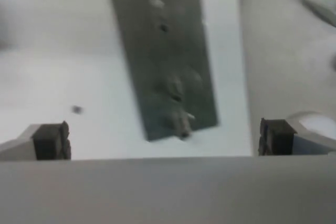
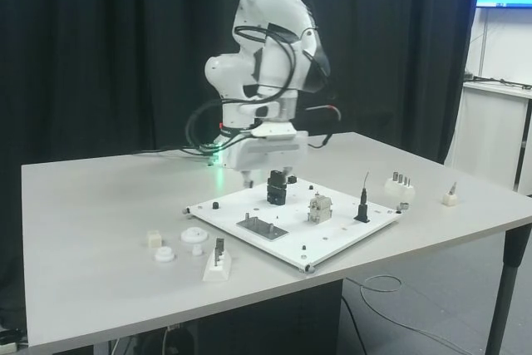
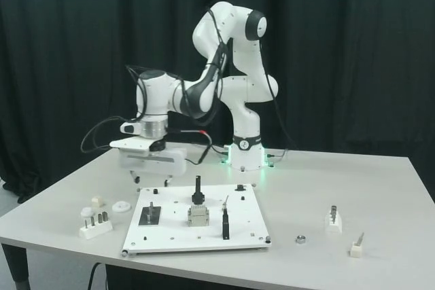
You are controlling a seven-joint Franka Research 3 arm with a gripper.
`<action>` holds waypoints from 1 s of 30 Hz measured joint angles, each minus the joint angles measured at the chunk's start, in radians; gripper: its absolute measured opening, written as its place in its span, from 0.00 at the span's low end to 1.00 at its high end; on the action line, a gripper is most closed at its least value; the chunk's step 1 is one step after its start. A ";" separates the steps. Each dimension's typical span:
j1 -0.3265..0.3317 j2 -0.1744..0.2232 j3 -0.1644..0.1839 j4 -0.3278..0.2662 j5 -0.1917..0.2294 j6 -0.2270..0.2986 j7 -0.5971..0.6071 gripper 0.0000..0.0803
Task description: Pick large gear.
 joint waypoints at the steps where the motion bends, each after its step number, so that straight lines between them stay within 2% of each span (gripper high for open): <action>1: -0.011 0.001 0.000 0.000 0.000 0.000 -0.012 1.00; 11: -0.109 0.016 0.000 0.000 0.003 0.008 -0.097 1.00; 19: -0.183 0.043 0.000 0.000 0.015 0.041 -0.186 1.00; 25: -0.226 0.070 0.000 0.002 0.071 0.065 -0.265 1.00; 30: -0.252 0.100 0.000 0.013 0.139 0.074 -0.331 1.00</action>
